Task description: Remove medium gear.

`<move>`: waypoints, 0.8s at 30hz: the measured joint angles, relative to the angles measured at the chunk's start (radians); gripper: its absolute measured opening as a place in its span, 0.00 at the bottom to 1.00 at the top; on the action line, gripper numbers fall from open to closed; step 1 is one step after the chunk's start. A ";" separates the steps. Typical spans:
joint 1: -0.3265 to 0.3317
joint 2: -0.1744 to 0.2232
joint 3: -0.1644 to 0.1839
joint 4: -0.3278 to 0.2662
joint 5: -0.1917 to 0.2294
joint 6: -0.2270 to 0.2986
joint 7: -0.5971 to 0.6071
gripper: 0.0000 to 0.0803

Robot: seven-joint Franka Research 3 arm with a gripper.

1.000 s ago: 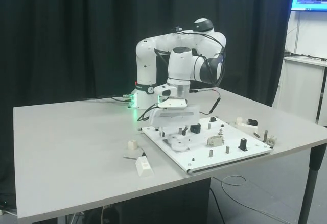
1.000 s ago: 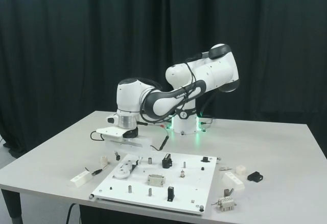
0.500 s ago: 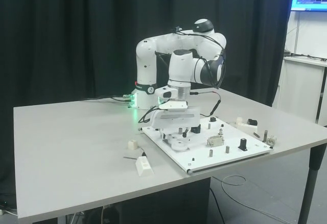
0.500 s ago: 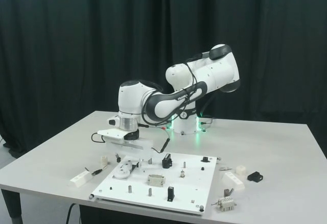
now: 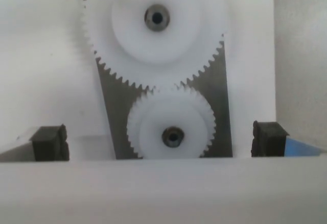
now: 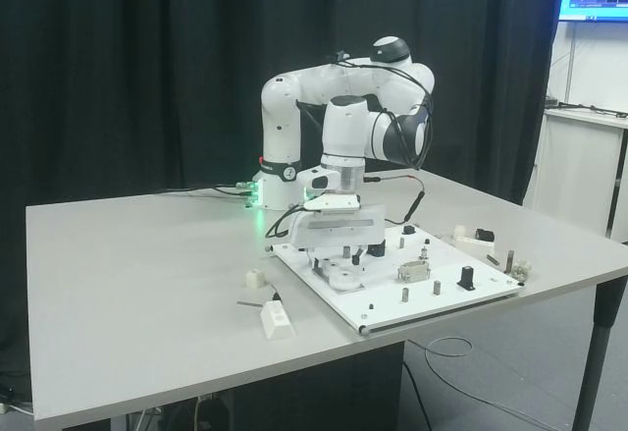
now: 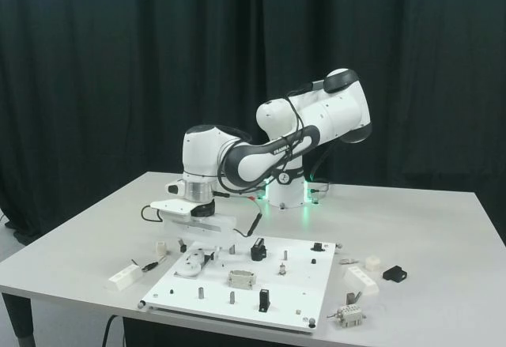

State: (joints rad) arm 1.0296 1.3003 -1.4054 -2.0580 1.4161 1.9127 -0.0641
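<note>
In the wrist view a white medium gear (image 5: 171,127) sits on its peg on a grey plate, meshed with a larger white gear (image 5: 153,27) beyond it. My gripper (image 5: 159,140) is open wide above the medium gear, with the black fingertips (image 5: 49,142) well clear of it on either side. From the room cameras the gripper (image 6: 331,254) (image 7: 207,246) hangs just over the gears (image 7: 190,264) at the near-left corner of the white board (image 7: 308,284). The gear's lower edge is hidden behind the gripper body.
The board carries black parts (image 7: 258,250), metal pegs and a connector (image 7: 240,279). A white block with a cable (image 6: 277,321) and a small white cube (image 6: 254,278) lie on the grey table beside the board. Loose connectors (image 7: 352,314) lie at the other side.
The gripper has shifted slightly across the board corner and dropped a little toward the gears. Its fingers stay open.
</note>
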 joint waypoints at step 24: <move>-0.014 0.000 0.013 0.007 0.016 0.027 0.006 1.00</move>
State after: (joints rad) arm 1.0153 1.3004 -1.3928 -2.0513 1.4317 1.9396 -0.0577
